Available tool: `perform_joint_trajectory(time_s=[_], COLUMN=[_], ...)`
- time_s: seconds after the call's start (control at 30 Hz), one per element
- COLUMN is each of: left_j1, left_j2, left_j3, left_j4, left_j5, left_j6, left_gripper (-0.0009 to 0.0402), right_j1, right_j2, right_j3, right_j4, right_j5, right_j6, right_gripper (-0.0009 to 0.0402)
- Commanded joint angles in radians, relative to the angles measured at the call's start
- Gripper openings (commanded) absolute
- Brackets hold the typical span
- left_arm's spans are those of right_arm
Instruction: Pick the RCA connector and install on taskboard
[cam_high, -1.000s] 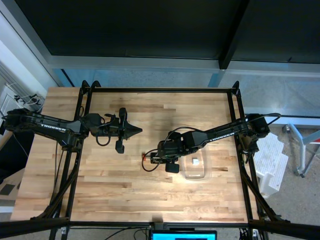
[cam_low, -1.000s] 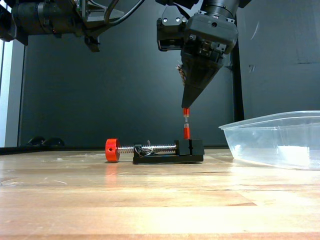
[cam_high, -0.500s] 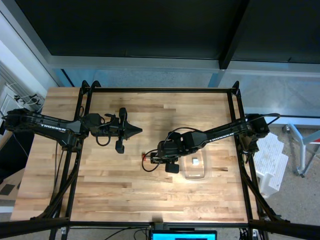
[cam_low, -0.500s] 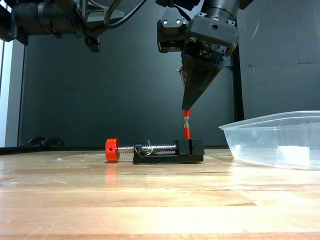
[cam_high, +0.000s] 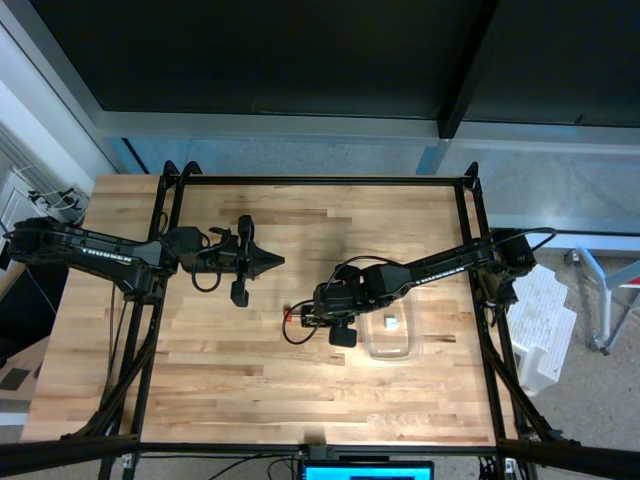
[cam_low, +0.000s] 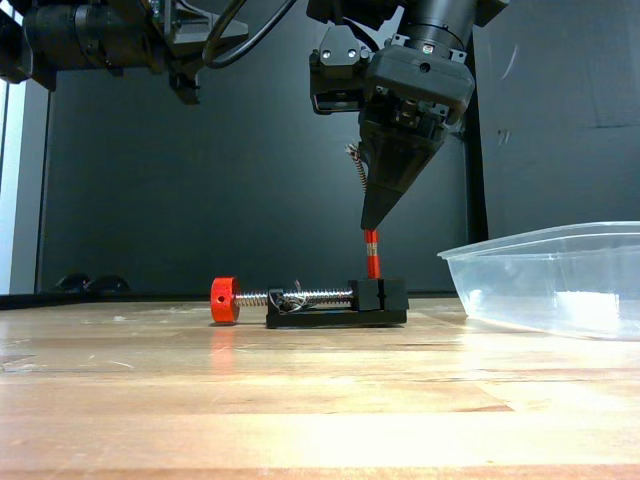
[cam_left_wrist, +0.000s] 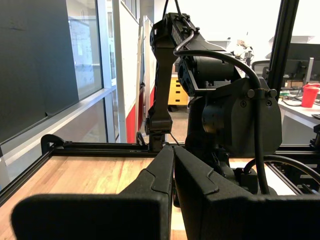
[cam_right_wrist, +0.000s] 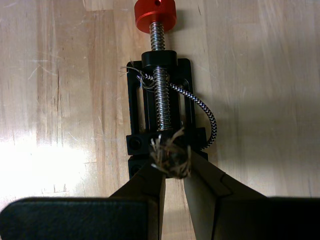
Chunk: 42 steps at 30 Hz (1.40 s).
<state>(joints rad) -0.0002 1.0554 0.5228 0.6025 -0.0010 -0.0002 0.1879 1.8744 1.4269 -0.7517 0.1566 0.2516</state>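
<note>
The taskboard (cam_low: 335, 303) is a small black block lying on the wooden table, with a red knob (cam_low: 225, 300) on a silvery screw. Seen from above, the taskboard (cam_high: 305, 317) sits mid-table; the taskboard (cam_right_wrist: 159, 115) also fills the right wrist view. My right gripper (cam_low: 370, 226) points straight down over the block's right end, shut on the RCA connector (cam_low: 372, 255), a red and silver pin standing upright with its foot on the block. The connector's frayed braided wire (cam_right_wrist: 170, 157) shows between the fingers of my right gripper (cam_right_wrist: 172, 167). My left gripper (cam_high: 275, 262) hangs shut and empty, up and to the left of the block.
A clear plastic tray (cam_low: 560, 280) stands just right of the taskboard. From above, the tray (cam_high: 390, 357) holds a small whitish piece (cam_high: 391, 322). A black frame borders the table on all sides. Bare wood lies in front of the block.
My right gripper has sunk a little onto the upright connector, so less of the red pin shows below its tips. The left arm has not moved.
</note>
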Motion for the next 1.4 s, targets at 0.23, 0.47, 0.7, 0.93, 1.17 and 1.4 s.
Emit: perform_joint_trajectory(time_s=[0.23,0.47,0.7,0.93,1.17,1.4], left_j1=[0.000,0.000,0.000,0.000,0.000,0.000], left_j2=[0.000,0.000,0.000,0.000,0.000,0.000], left_j3=[0.000,0.000,0.000,0.000,0.000,0.000], left_j4=[0.000,0.000,0.000,0.000,0.000,0.000], left_j5=[0.000,0.000,0.000,0.000,0.000,0.000], left_j6=[0.000,0.000,0.000,0.000,0.000,0.000], left_gripper=[0.0000,0.0000,0.0000,0.0000,0.0000,0.0000], right_j1=[-0.001,-0.003,-0.003,-0.003,-0.003,-0.002], right_j2=[0.000,0.000,-0.004,-0.007,-0.024,-0.065], right_j3=[-0.051,-0.058,-0.050,-0.050,-0.050,-0.050], right_j4=[0.044,0.053,0.052,0.050,0.040,0.013], right_j5=[0.000,0.000,-0.004,-0.003,-0.003,-0.003], right_j6=[0.001,0.000,-0.003,-0.006,-0.006,-0.006], right_gripper=[0.0002,0.0002,0.0004,0.0044,0.0098,0.0152])
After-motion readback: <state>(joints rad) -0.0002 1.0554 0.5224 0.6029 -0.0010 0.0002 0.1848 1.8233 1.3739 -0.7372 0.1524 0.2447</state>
